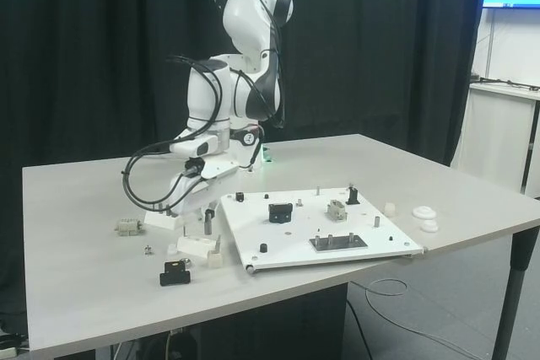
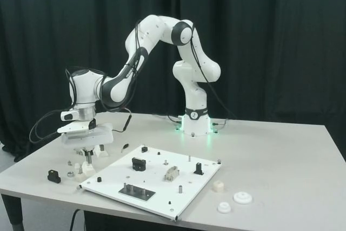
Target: Insert round peg 4.
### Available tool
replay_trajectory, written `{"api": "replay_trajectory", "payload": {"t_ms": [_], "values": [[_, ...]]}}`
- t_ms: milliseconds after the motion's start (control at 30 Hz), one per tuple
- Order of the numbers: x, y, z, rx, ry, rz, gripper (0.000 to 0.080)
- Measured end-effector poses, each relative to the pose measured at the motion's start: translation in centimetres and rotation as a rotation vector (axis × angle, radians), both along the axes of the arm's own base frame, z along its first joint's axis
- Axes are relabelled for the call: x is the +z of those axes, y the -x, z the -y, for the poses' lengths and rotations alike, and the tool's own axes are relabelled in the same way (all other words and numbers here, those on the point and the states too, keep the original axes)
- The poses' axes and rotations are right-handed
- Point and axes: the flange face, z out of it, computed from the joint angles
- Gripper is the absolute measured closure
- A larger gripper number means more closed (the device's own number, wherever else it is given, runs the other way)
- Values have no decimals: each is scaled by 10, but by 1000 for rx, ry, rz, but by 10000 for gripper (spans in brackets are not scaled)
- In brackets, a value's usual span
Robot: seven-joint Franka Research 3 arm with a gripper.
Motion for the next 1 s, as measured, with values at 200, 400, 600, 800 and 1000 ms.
{"api": "replay_trajectory", "payload": {"t_ms": [200, 400, 600, 800, 1000], "values": [[5, 1, 0, 1, -1, -4, 652], [6, 0, 0, 2, 1, -3, 652], [7, 0, -2, 5, 3, -3, 652], [8, -1, -3, 7, 2, -3, 652], [10, -2, -6, 10, -1, -4, 652]]}}
